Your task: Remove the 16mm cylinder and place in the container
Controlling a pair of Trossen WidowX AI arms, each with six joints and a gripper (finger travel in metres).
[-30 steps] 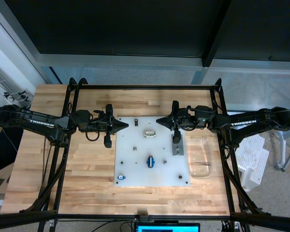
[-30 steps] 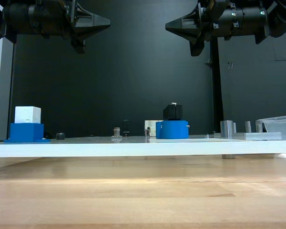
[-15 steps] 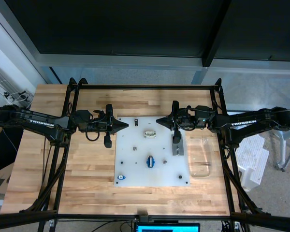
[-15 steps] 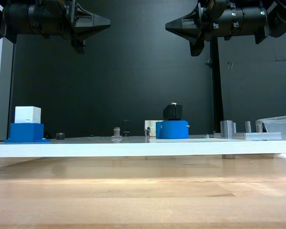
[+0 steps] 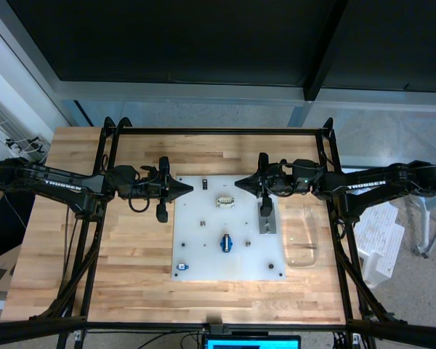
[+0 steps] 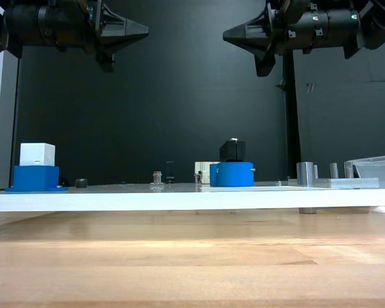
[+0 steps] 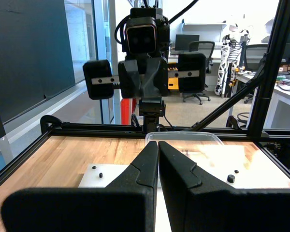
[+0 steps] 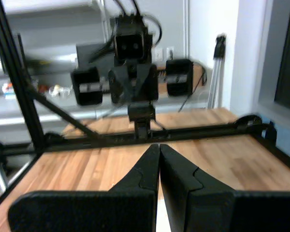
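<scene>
left gripper (image 5: 183,187) hovering, pincer pressed together, by left edge of board (image 5: 203,251), parked clear | right gripper (image 5: 241,182), likewise closed, hanging high over far edge, nearer 16mm cylinder (image 6: 305,173) | container (image 5: 301,263) waiting beside right edge

left claw (image 5: 191,187) and right claw (image 5: 237,182) hover closed, tips facing inward.

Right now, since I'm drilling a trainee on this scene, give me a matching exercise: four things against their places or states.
1 left hand
2 right hand
3 16mm cylinder
4 container

A upright on the grey block
B beside the white board's right edge
C shut, over the board's far left corner
D shut, over the board's far middle

Pairs: 1-C, 2-D, 3-A, 4-B
</scene>
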